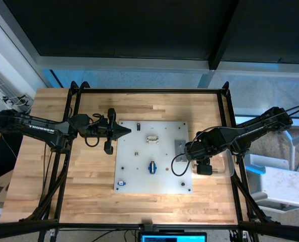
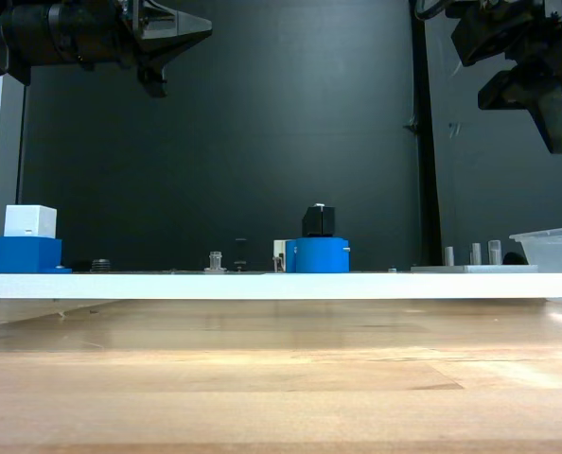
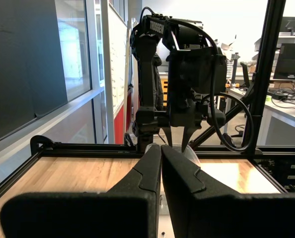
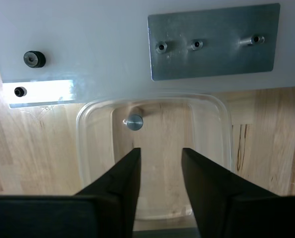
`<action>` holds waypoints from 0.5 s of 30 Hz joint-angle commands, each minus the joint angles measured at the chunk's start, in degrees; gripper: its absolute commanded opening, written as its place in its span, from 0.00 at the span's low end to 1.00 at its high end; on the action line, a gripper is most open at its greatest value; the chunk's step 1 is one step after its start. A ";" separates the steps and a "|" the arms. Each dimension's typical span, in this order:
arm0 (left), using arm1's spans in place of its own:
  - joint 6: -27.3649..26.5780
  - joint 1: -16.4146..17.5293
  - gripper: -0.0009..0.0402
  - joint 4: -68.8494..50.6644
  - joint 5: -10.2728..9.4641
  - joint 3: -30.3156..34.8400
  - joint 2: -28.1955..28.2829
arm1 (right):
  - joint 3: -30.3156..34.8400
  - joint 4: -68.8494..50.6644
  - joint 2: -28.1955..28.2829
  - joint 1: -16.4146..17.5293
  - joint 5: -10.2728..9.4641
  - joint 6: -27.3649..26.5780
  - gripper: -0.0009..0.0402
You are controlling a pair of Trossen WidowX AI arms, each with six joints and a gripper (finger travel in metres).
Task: Pick the 16mm cylinder and place it in the taskboard
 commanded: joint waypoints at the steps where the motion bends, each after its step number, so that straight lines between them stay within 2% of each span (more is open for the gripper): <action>1: 0.00 0.00 0.02 0.02 0.02 0.02 0.00 | -0.90 0.87 0.59 0.11 0.17 0.04 0.40; 7: 0.02 0.02 0.02 0.02 0.02 0.02 0.00 | -1.49 2.29 0.98 0.42 0.35 0.09 0.49; 15: 0.00 0.00 0.02 0.02 0.02 0.02 0.00 | -4.15 5.81 1.01 1.20 0.15 1.03 0.50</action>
